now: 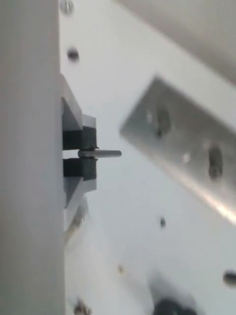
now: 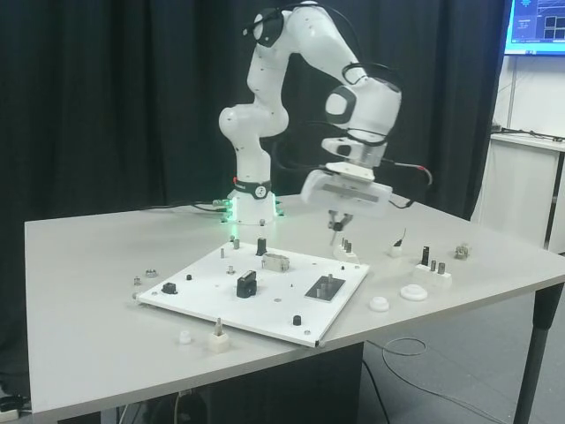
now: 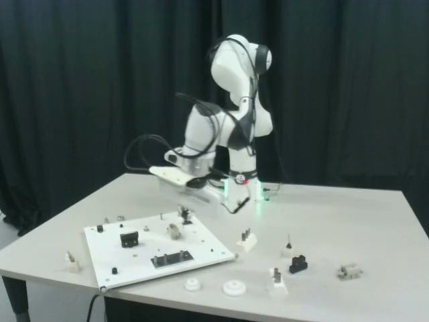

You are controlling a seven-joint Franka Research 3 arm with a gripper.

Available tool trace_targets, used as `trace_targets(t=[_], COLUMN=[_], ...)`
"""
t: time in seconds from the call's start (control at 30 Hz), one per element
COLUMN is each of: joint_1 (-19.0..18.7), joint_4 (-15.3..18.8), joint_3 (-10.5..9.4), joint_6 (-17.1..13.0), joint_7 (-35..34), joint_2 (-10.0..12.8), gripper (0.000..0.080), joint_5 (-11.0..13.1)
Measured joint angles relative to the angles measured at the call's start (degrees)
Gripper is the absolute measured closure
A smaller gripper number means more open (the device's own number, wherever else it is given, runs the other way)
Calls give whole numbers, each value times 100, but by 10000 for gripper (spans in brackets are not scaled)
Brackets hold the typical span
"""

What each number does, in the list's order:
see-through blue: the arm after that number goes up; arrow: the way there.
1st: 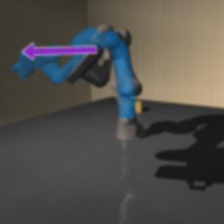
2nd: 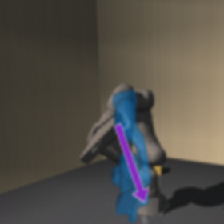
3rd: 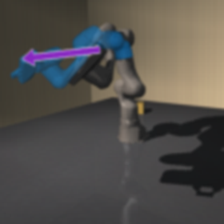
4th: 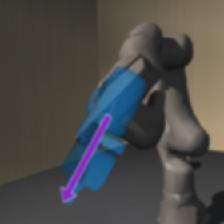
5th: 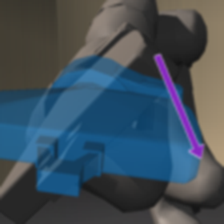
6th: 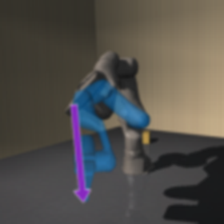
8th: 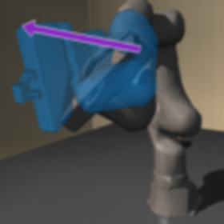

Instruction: Insert round peg 1.

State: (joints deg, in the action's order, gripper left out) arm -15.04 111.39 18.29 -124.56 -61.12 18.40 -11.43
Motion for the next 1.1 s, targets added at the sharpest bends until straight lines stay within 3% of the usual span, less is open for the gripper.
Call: trace_targets(t=[0.57, 1.1], joint_1=[1153, 1870], joint_4=[211, 497], joint_3=[2, 91], joint_6=[-434, -1033], joint_7=[937, 1638], joint_2=[-73, -72], gripper=[770, 770], joint_5=[-19, 96])
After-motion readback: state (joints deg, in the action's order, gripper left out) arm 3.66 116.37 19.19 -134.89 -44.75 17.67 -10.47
